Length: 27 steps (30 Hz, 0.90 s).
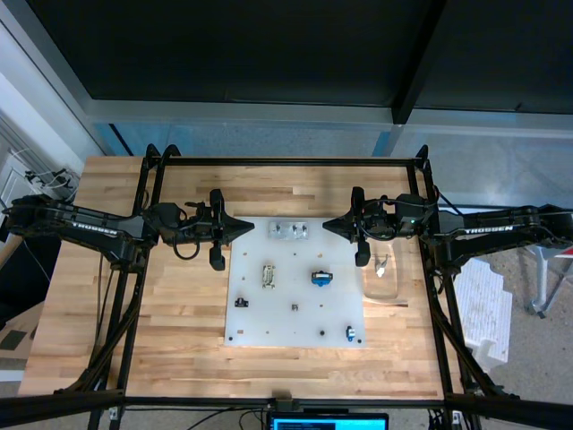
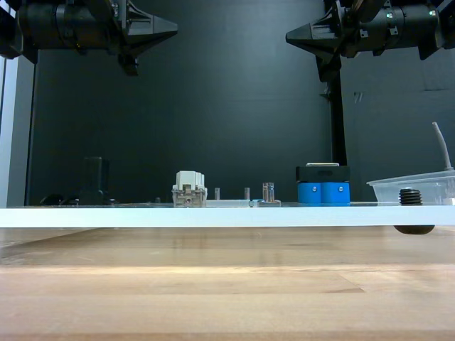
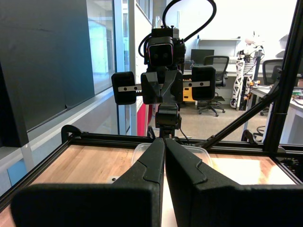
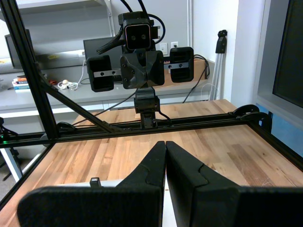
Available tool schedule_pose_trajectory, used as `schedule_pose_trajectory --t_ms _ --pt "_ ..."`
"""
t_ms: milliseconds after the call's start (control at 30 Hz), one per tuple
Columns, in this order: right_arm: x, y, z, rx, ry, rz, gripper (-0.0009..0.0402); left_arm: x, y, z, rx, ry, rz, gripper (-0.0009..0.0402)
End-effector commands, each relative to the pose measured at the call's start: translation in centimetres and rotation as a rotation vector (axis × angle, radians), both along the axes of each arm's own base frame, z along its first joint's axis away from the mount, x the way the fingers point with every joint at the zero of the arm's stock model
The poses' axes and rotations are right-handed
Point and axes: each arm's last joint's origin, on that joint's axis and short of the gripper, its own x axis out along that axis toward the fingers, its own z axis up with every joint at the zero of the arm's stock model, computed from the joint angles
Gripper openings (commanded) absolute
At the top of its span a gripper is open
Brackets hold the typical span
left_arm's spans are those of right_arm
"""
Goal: Pick the RJ45 connector and install on taskboard
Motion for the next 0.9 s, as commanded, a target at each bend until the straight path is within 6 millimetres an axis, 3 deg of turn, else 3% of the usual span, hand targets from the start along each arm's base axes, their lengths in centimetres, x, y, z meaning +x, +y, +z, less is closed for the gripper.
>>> schedule_pose_trajectory --t_ms 33,467,900 --pt "0.0 0.0 0.0 0.001 -0.001 0.000 0.0000 0.0 0.0 0.0 0.000 0.000 -0.001 0.0000" --pt "-0.1 0.1 0.5 0.024 0.000 0.002 0.0000 0.0 0.0 0.0 0.000 -0.001 -0.001 0.0000" --pt "-1.8 0.2 3.3 0.006 0.321 0.005 0.0000 0.0 0.0 0.0 0.000 -0.001 -0.001 0.0000"
